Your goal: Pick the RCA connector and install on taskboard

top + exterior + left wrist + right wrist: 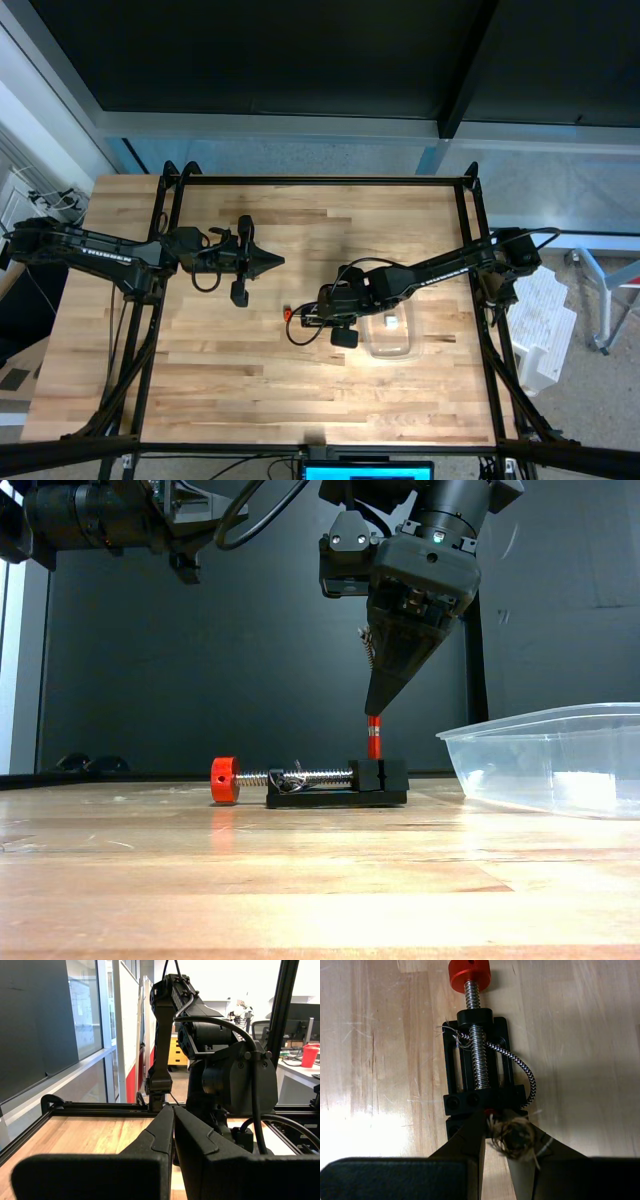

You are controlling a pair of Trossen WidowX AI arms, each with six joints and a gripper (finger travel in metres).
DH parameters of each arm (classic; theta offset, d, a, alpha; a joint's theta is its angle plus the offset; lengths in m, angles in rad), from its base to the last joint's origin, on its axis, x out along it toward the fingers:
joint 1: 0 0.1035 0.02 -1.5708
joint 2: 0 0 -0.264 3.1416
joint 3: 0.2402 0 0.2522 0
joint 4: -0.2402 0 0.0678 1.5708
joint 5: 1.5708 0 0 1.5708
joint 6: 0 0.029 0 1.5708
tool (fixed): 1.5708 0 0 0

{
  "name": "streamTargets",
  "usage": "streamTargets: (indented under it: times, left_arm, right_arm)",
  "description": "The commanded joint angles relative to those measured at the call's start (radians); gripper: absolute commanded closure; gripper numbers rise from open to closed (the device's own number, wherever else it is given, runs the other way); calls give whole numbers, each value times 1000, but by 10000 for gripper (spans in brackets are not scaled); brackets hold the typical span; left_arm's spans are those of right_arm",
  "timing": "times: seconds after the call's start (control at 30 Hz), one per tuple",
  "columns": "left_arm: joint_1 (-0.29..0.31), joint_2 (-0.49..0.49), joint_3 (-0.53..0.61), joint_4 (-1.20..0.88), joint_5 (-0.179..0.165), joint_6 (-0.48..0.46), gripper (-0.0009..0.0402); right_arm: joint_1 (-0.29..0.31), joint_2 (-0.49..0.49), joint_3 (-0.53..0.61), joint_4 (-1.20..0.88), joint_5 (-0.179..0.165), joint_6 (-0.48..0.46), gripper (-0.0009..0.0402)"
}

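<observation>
Right pincer (pixel 374 711) grips the RCA connector (pixel 374 739) upright on the taskboard (pixel 390 780) — left pincer (pixel 272 262), closed, hovers well apart above the table (pixel 200 380).

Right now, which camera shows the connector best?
Low view: the connector stands upright in the right gripper, its lower end at the taskboard. Right wrist shows a red sliver; high view hides it; left wrist misses it. Left gripper hangs shut, away at left.
</observation>
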State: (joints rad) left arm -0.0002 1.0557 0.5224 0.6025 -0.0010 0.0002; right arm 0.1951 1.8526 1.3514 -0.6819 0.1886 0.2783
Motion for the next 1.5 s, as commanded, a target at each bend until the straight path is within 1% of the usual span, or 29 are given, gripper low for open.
streamTargets:
  times: [0.03,0.7,0.8,0.93,1.23,1.37,1.5]
  left_arm:
    - [0,0,0,0,0,0,393]
    - [0,0,0,0,0,0,393]
    - [0,0,0,0,0,0,393]
    - [0,0,0,0,0,0,393]
    - [0,0,0,0,0,0,393]
    - [0,0,0,0,0,0,393]
    - [0,0,0,0,0,0,393]
  right_arm:
    - [-2,14,-1,0,2,-3,389]
    - [-3,6,0,-11,3,-4,389]
    - [-3,3,-1,-12,3,-7,382]
    - [-3,-1,-1,-13,3,-7,359]
    - [-3,-15,0,-15,3,-7,287]
    - [-3,-32,0,-21,2,-6,257]
    - [-3,-60,0,-25,2,-7,236]
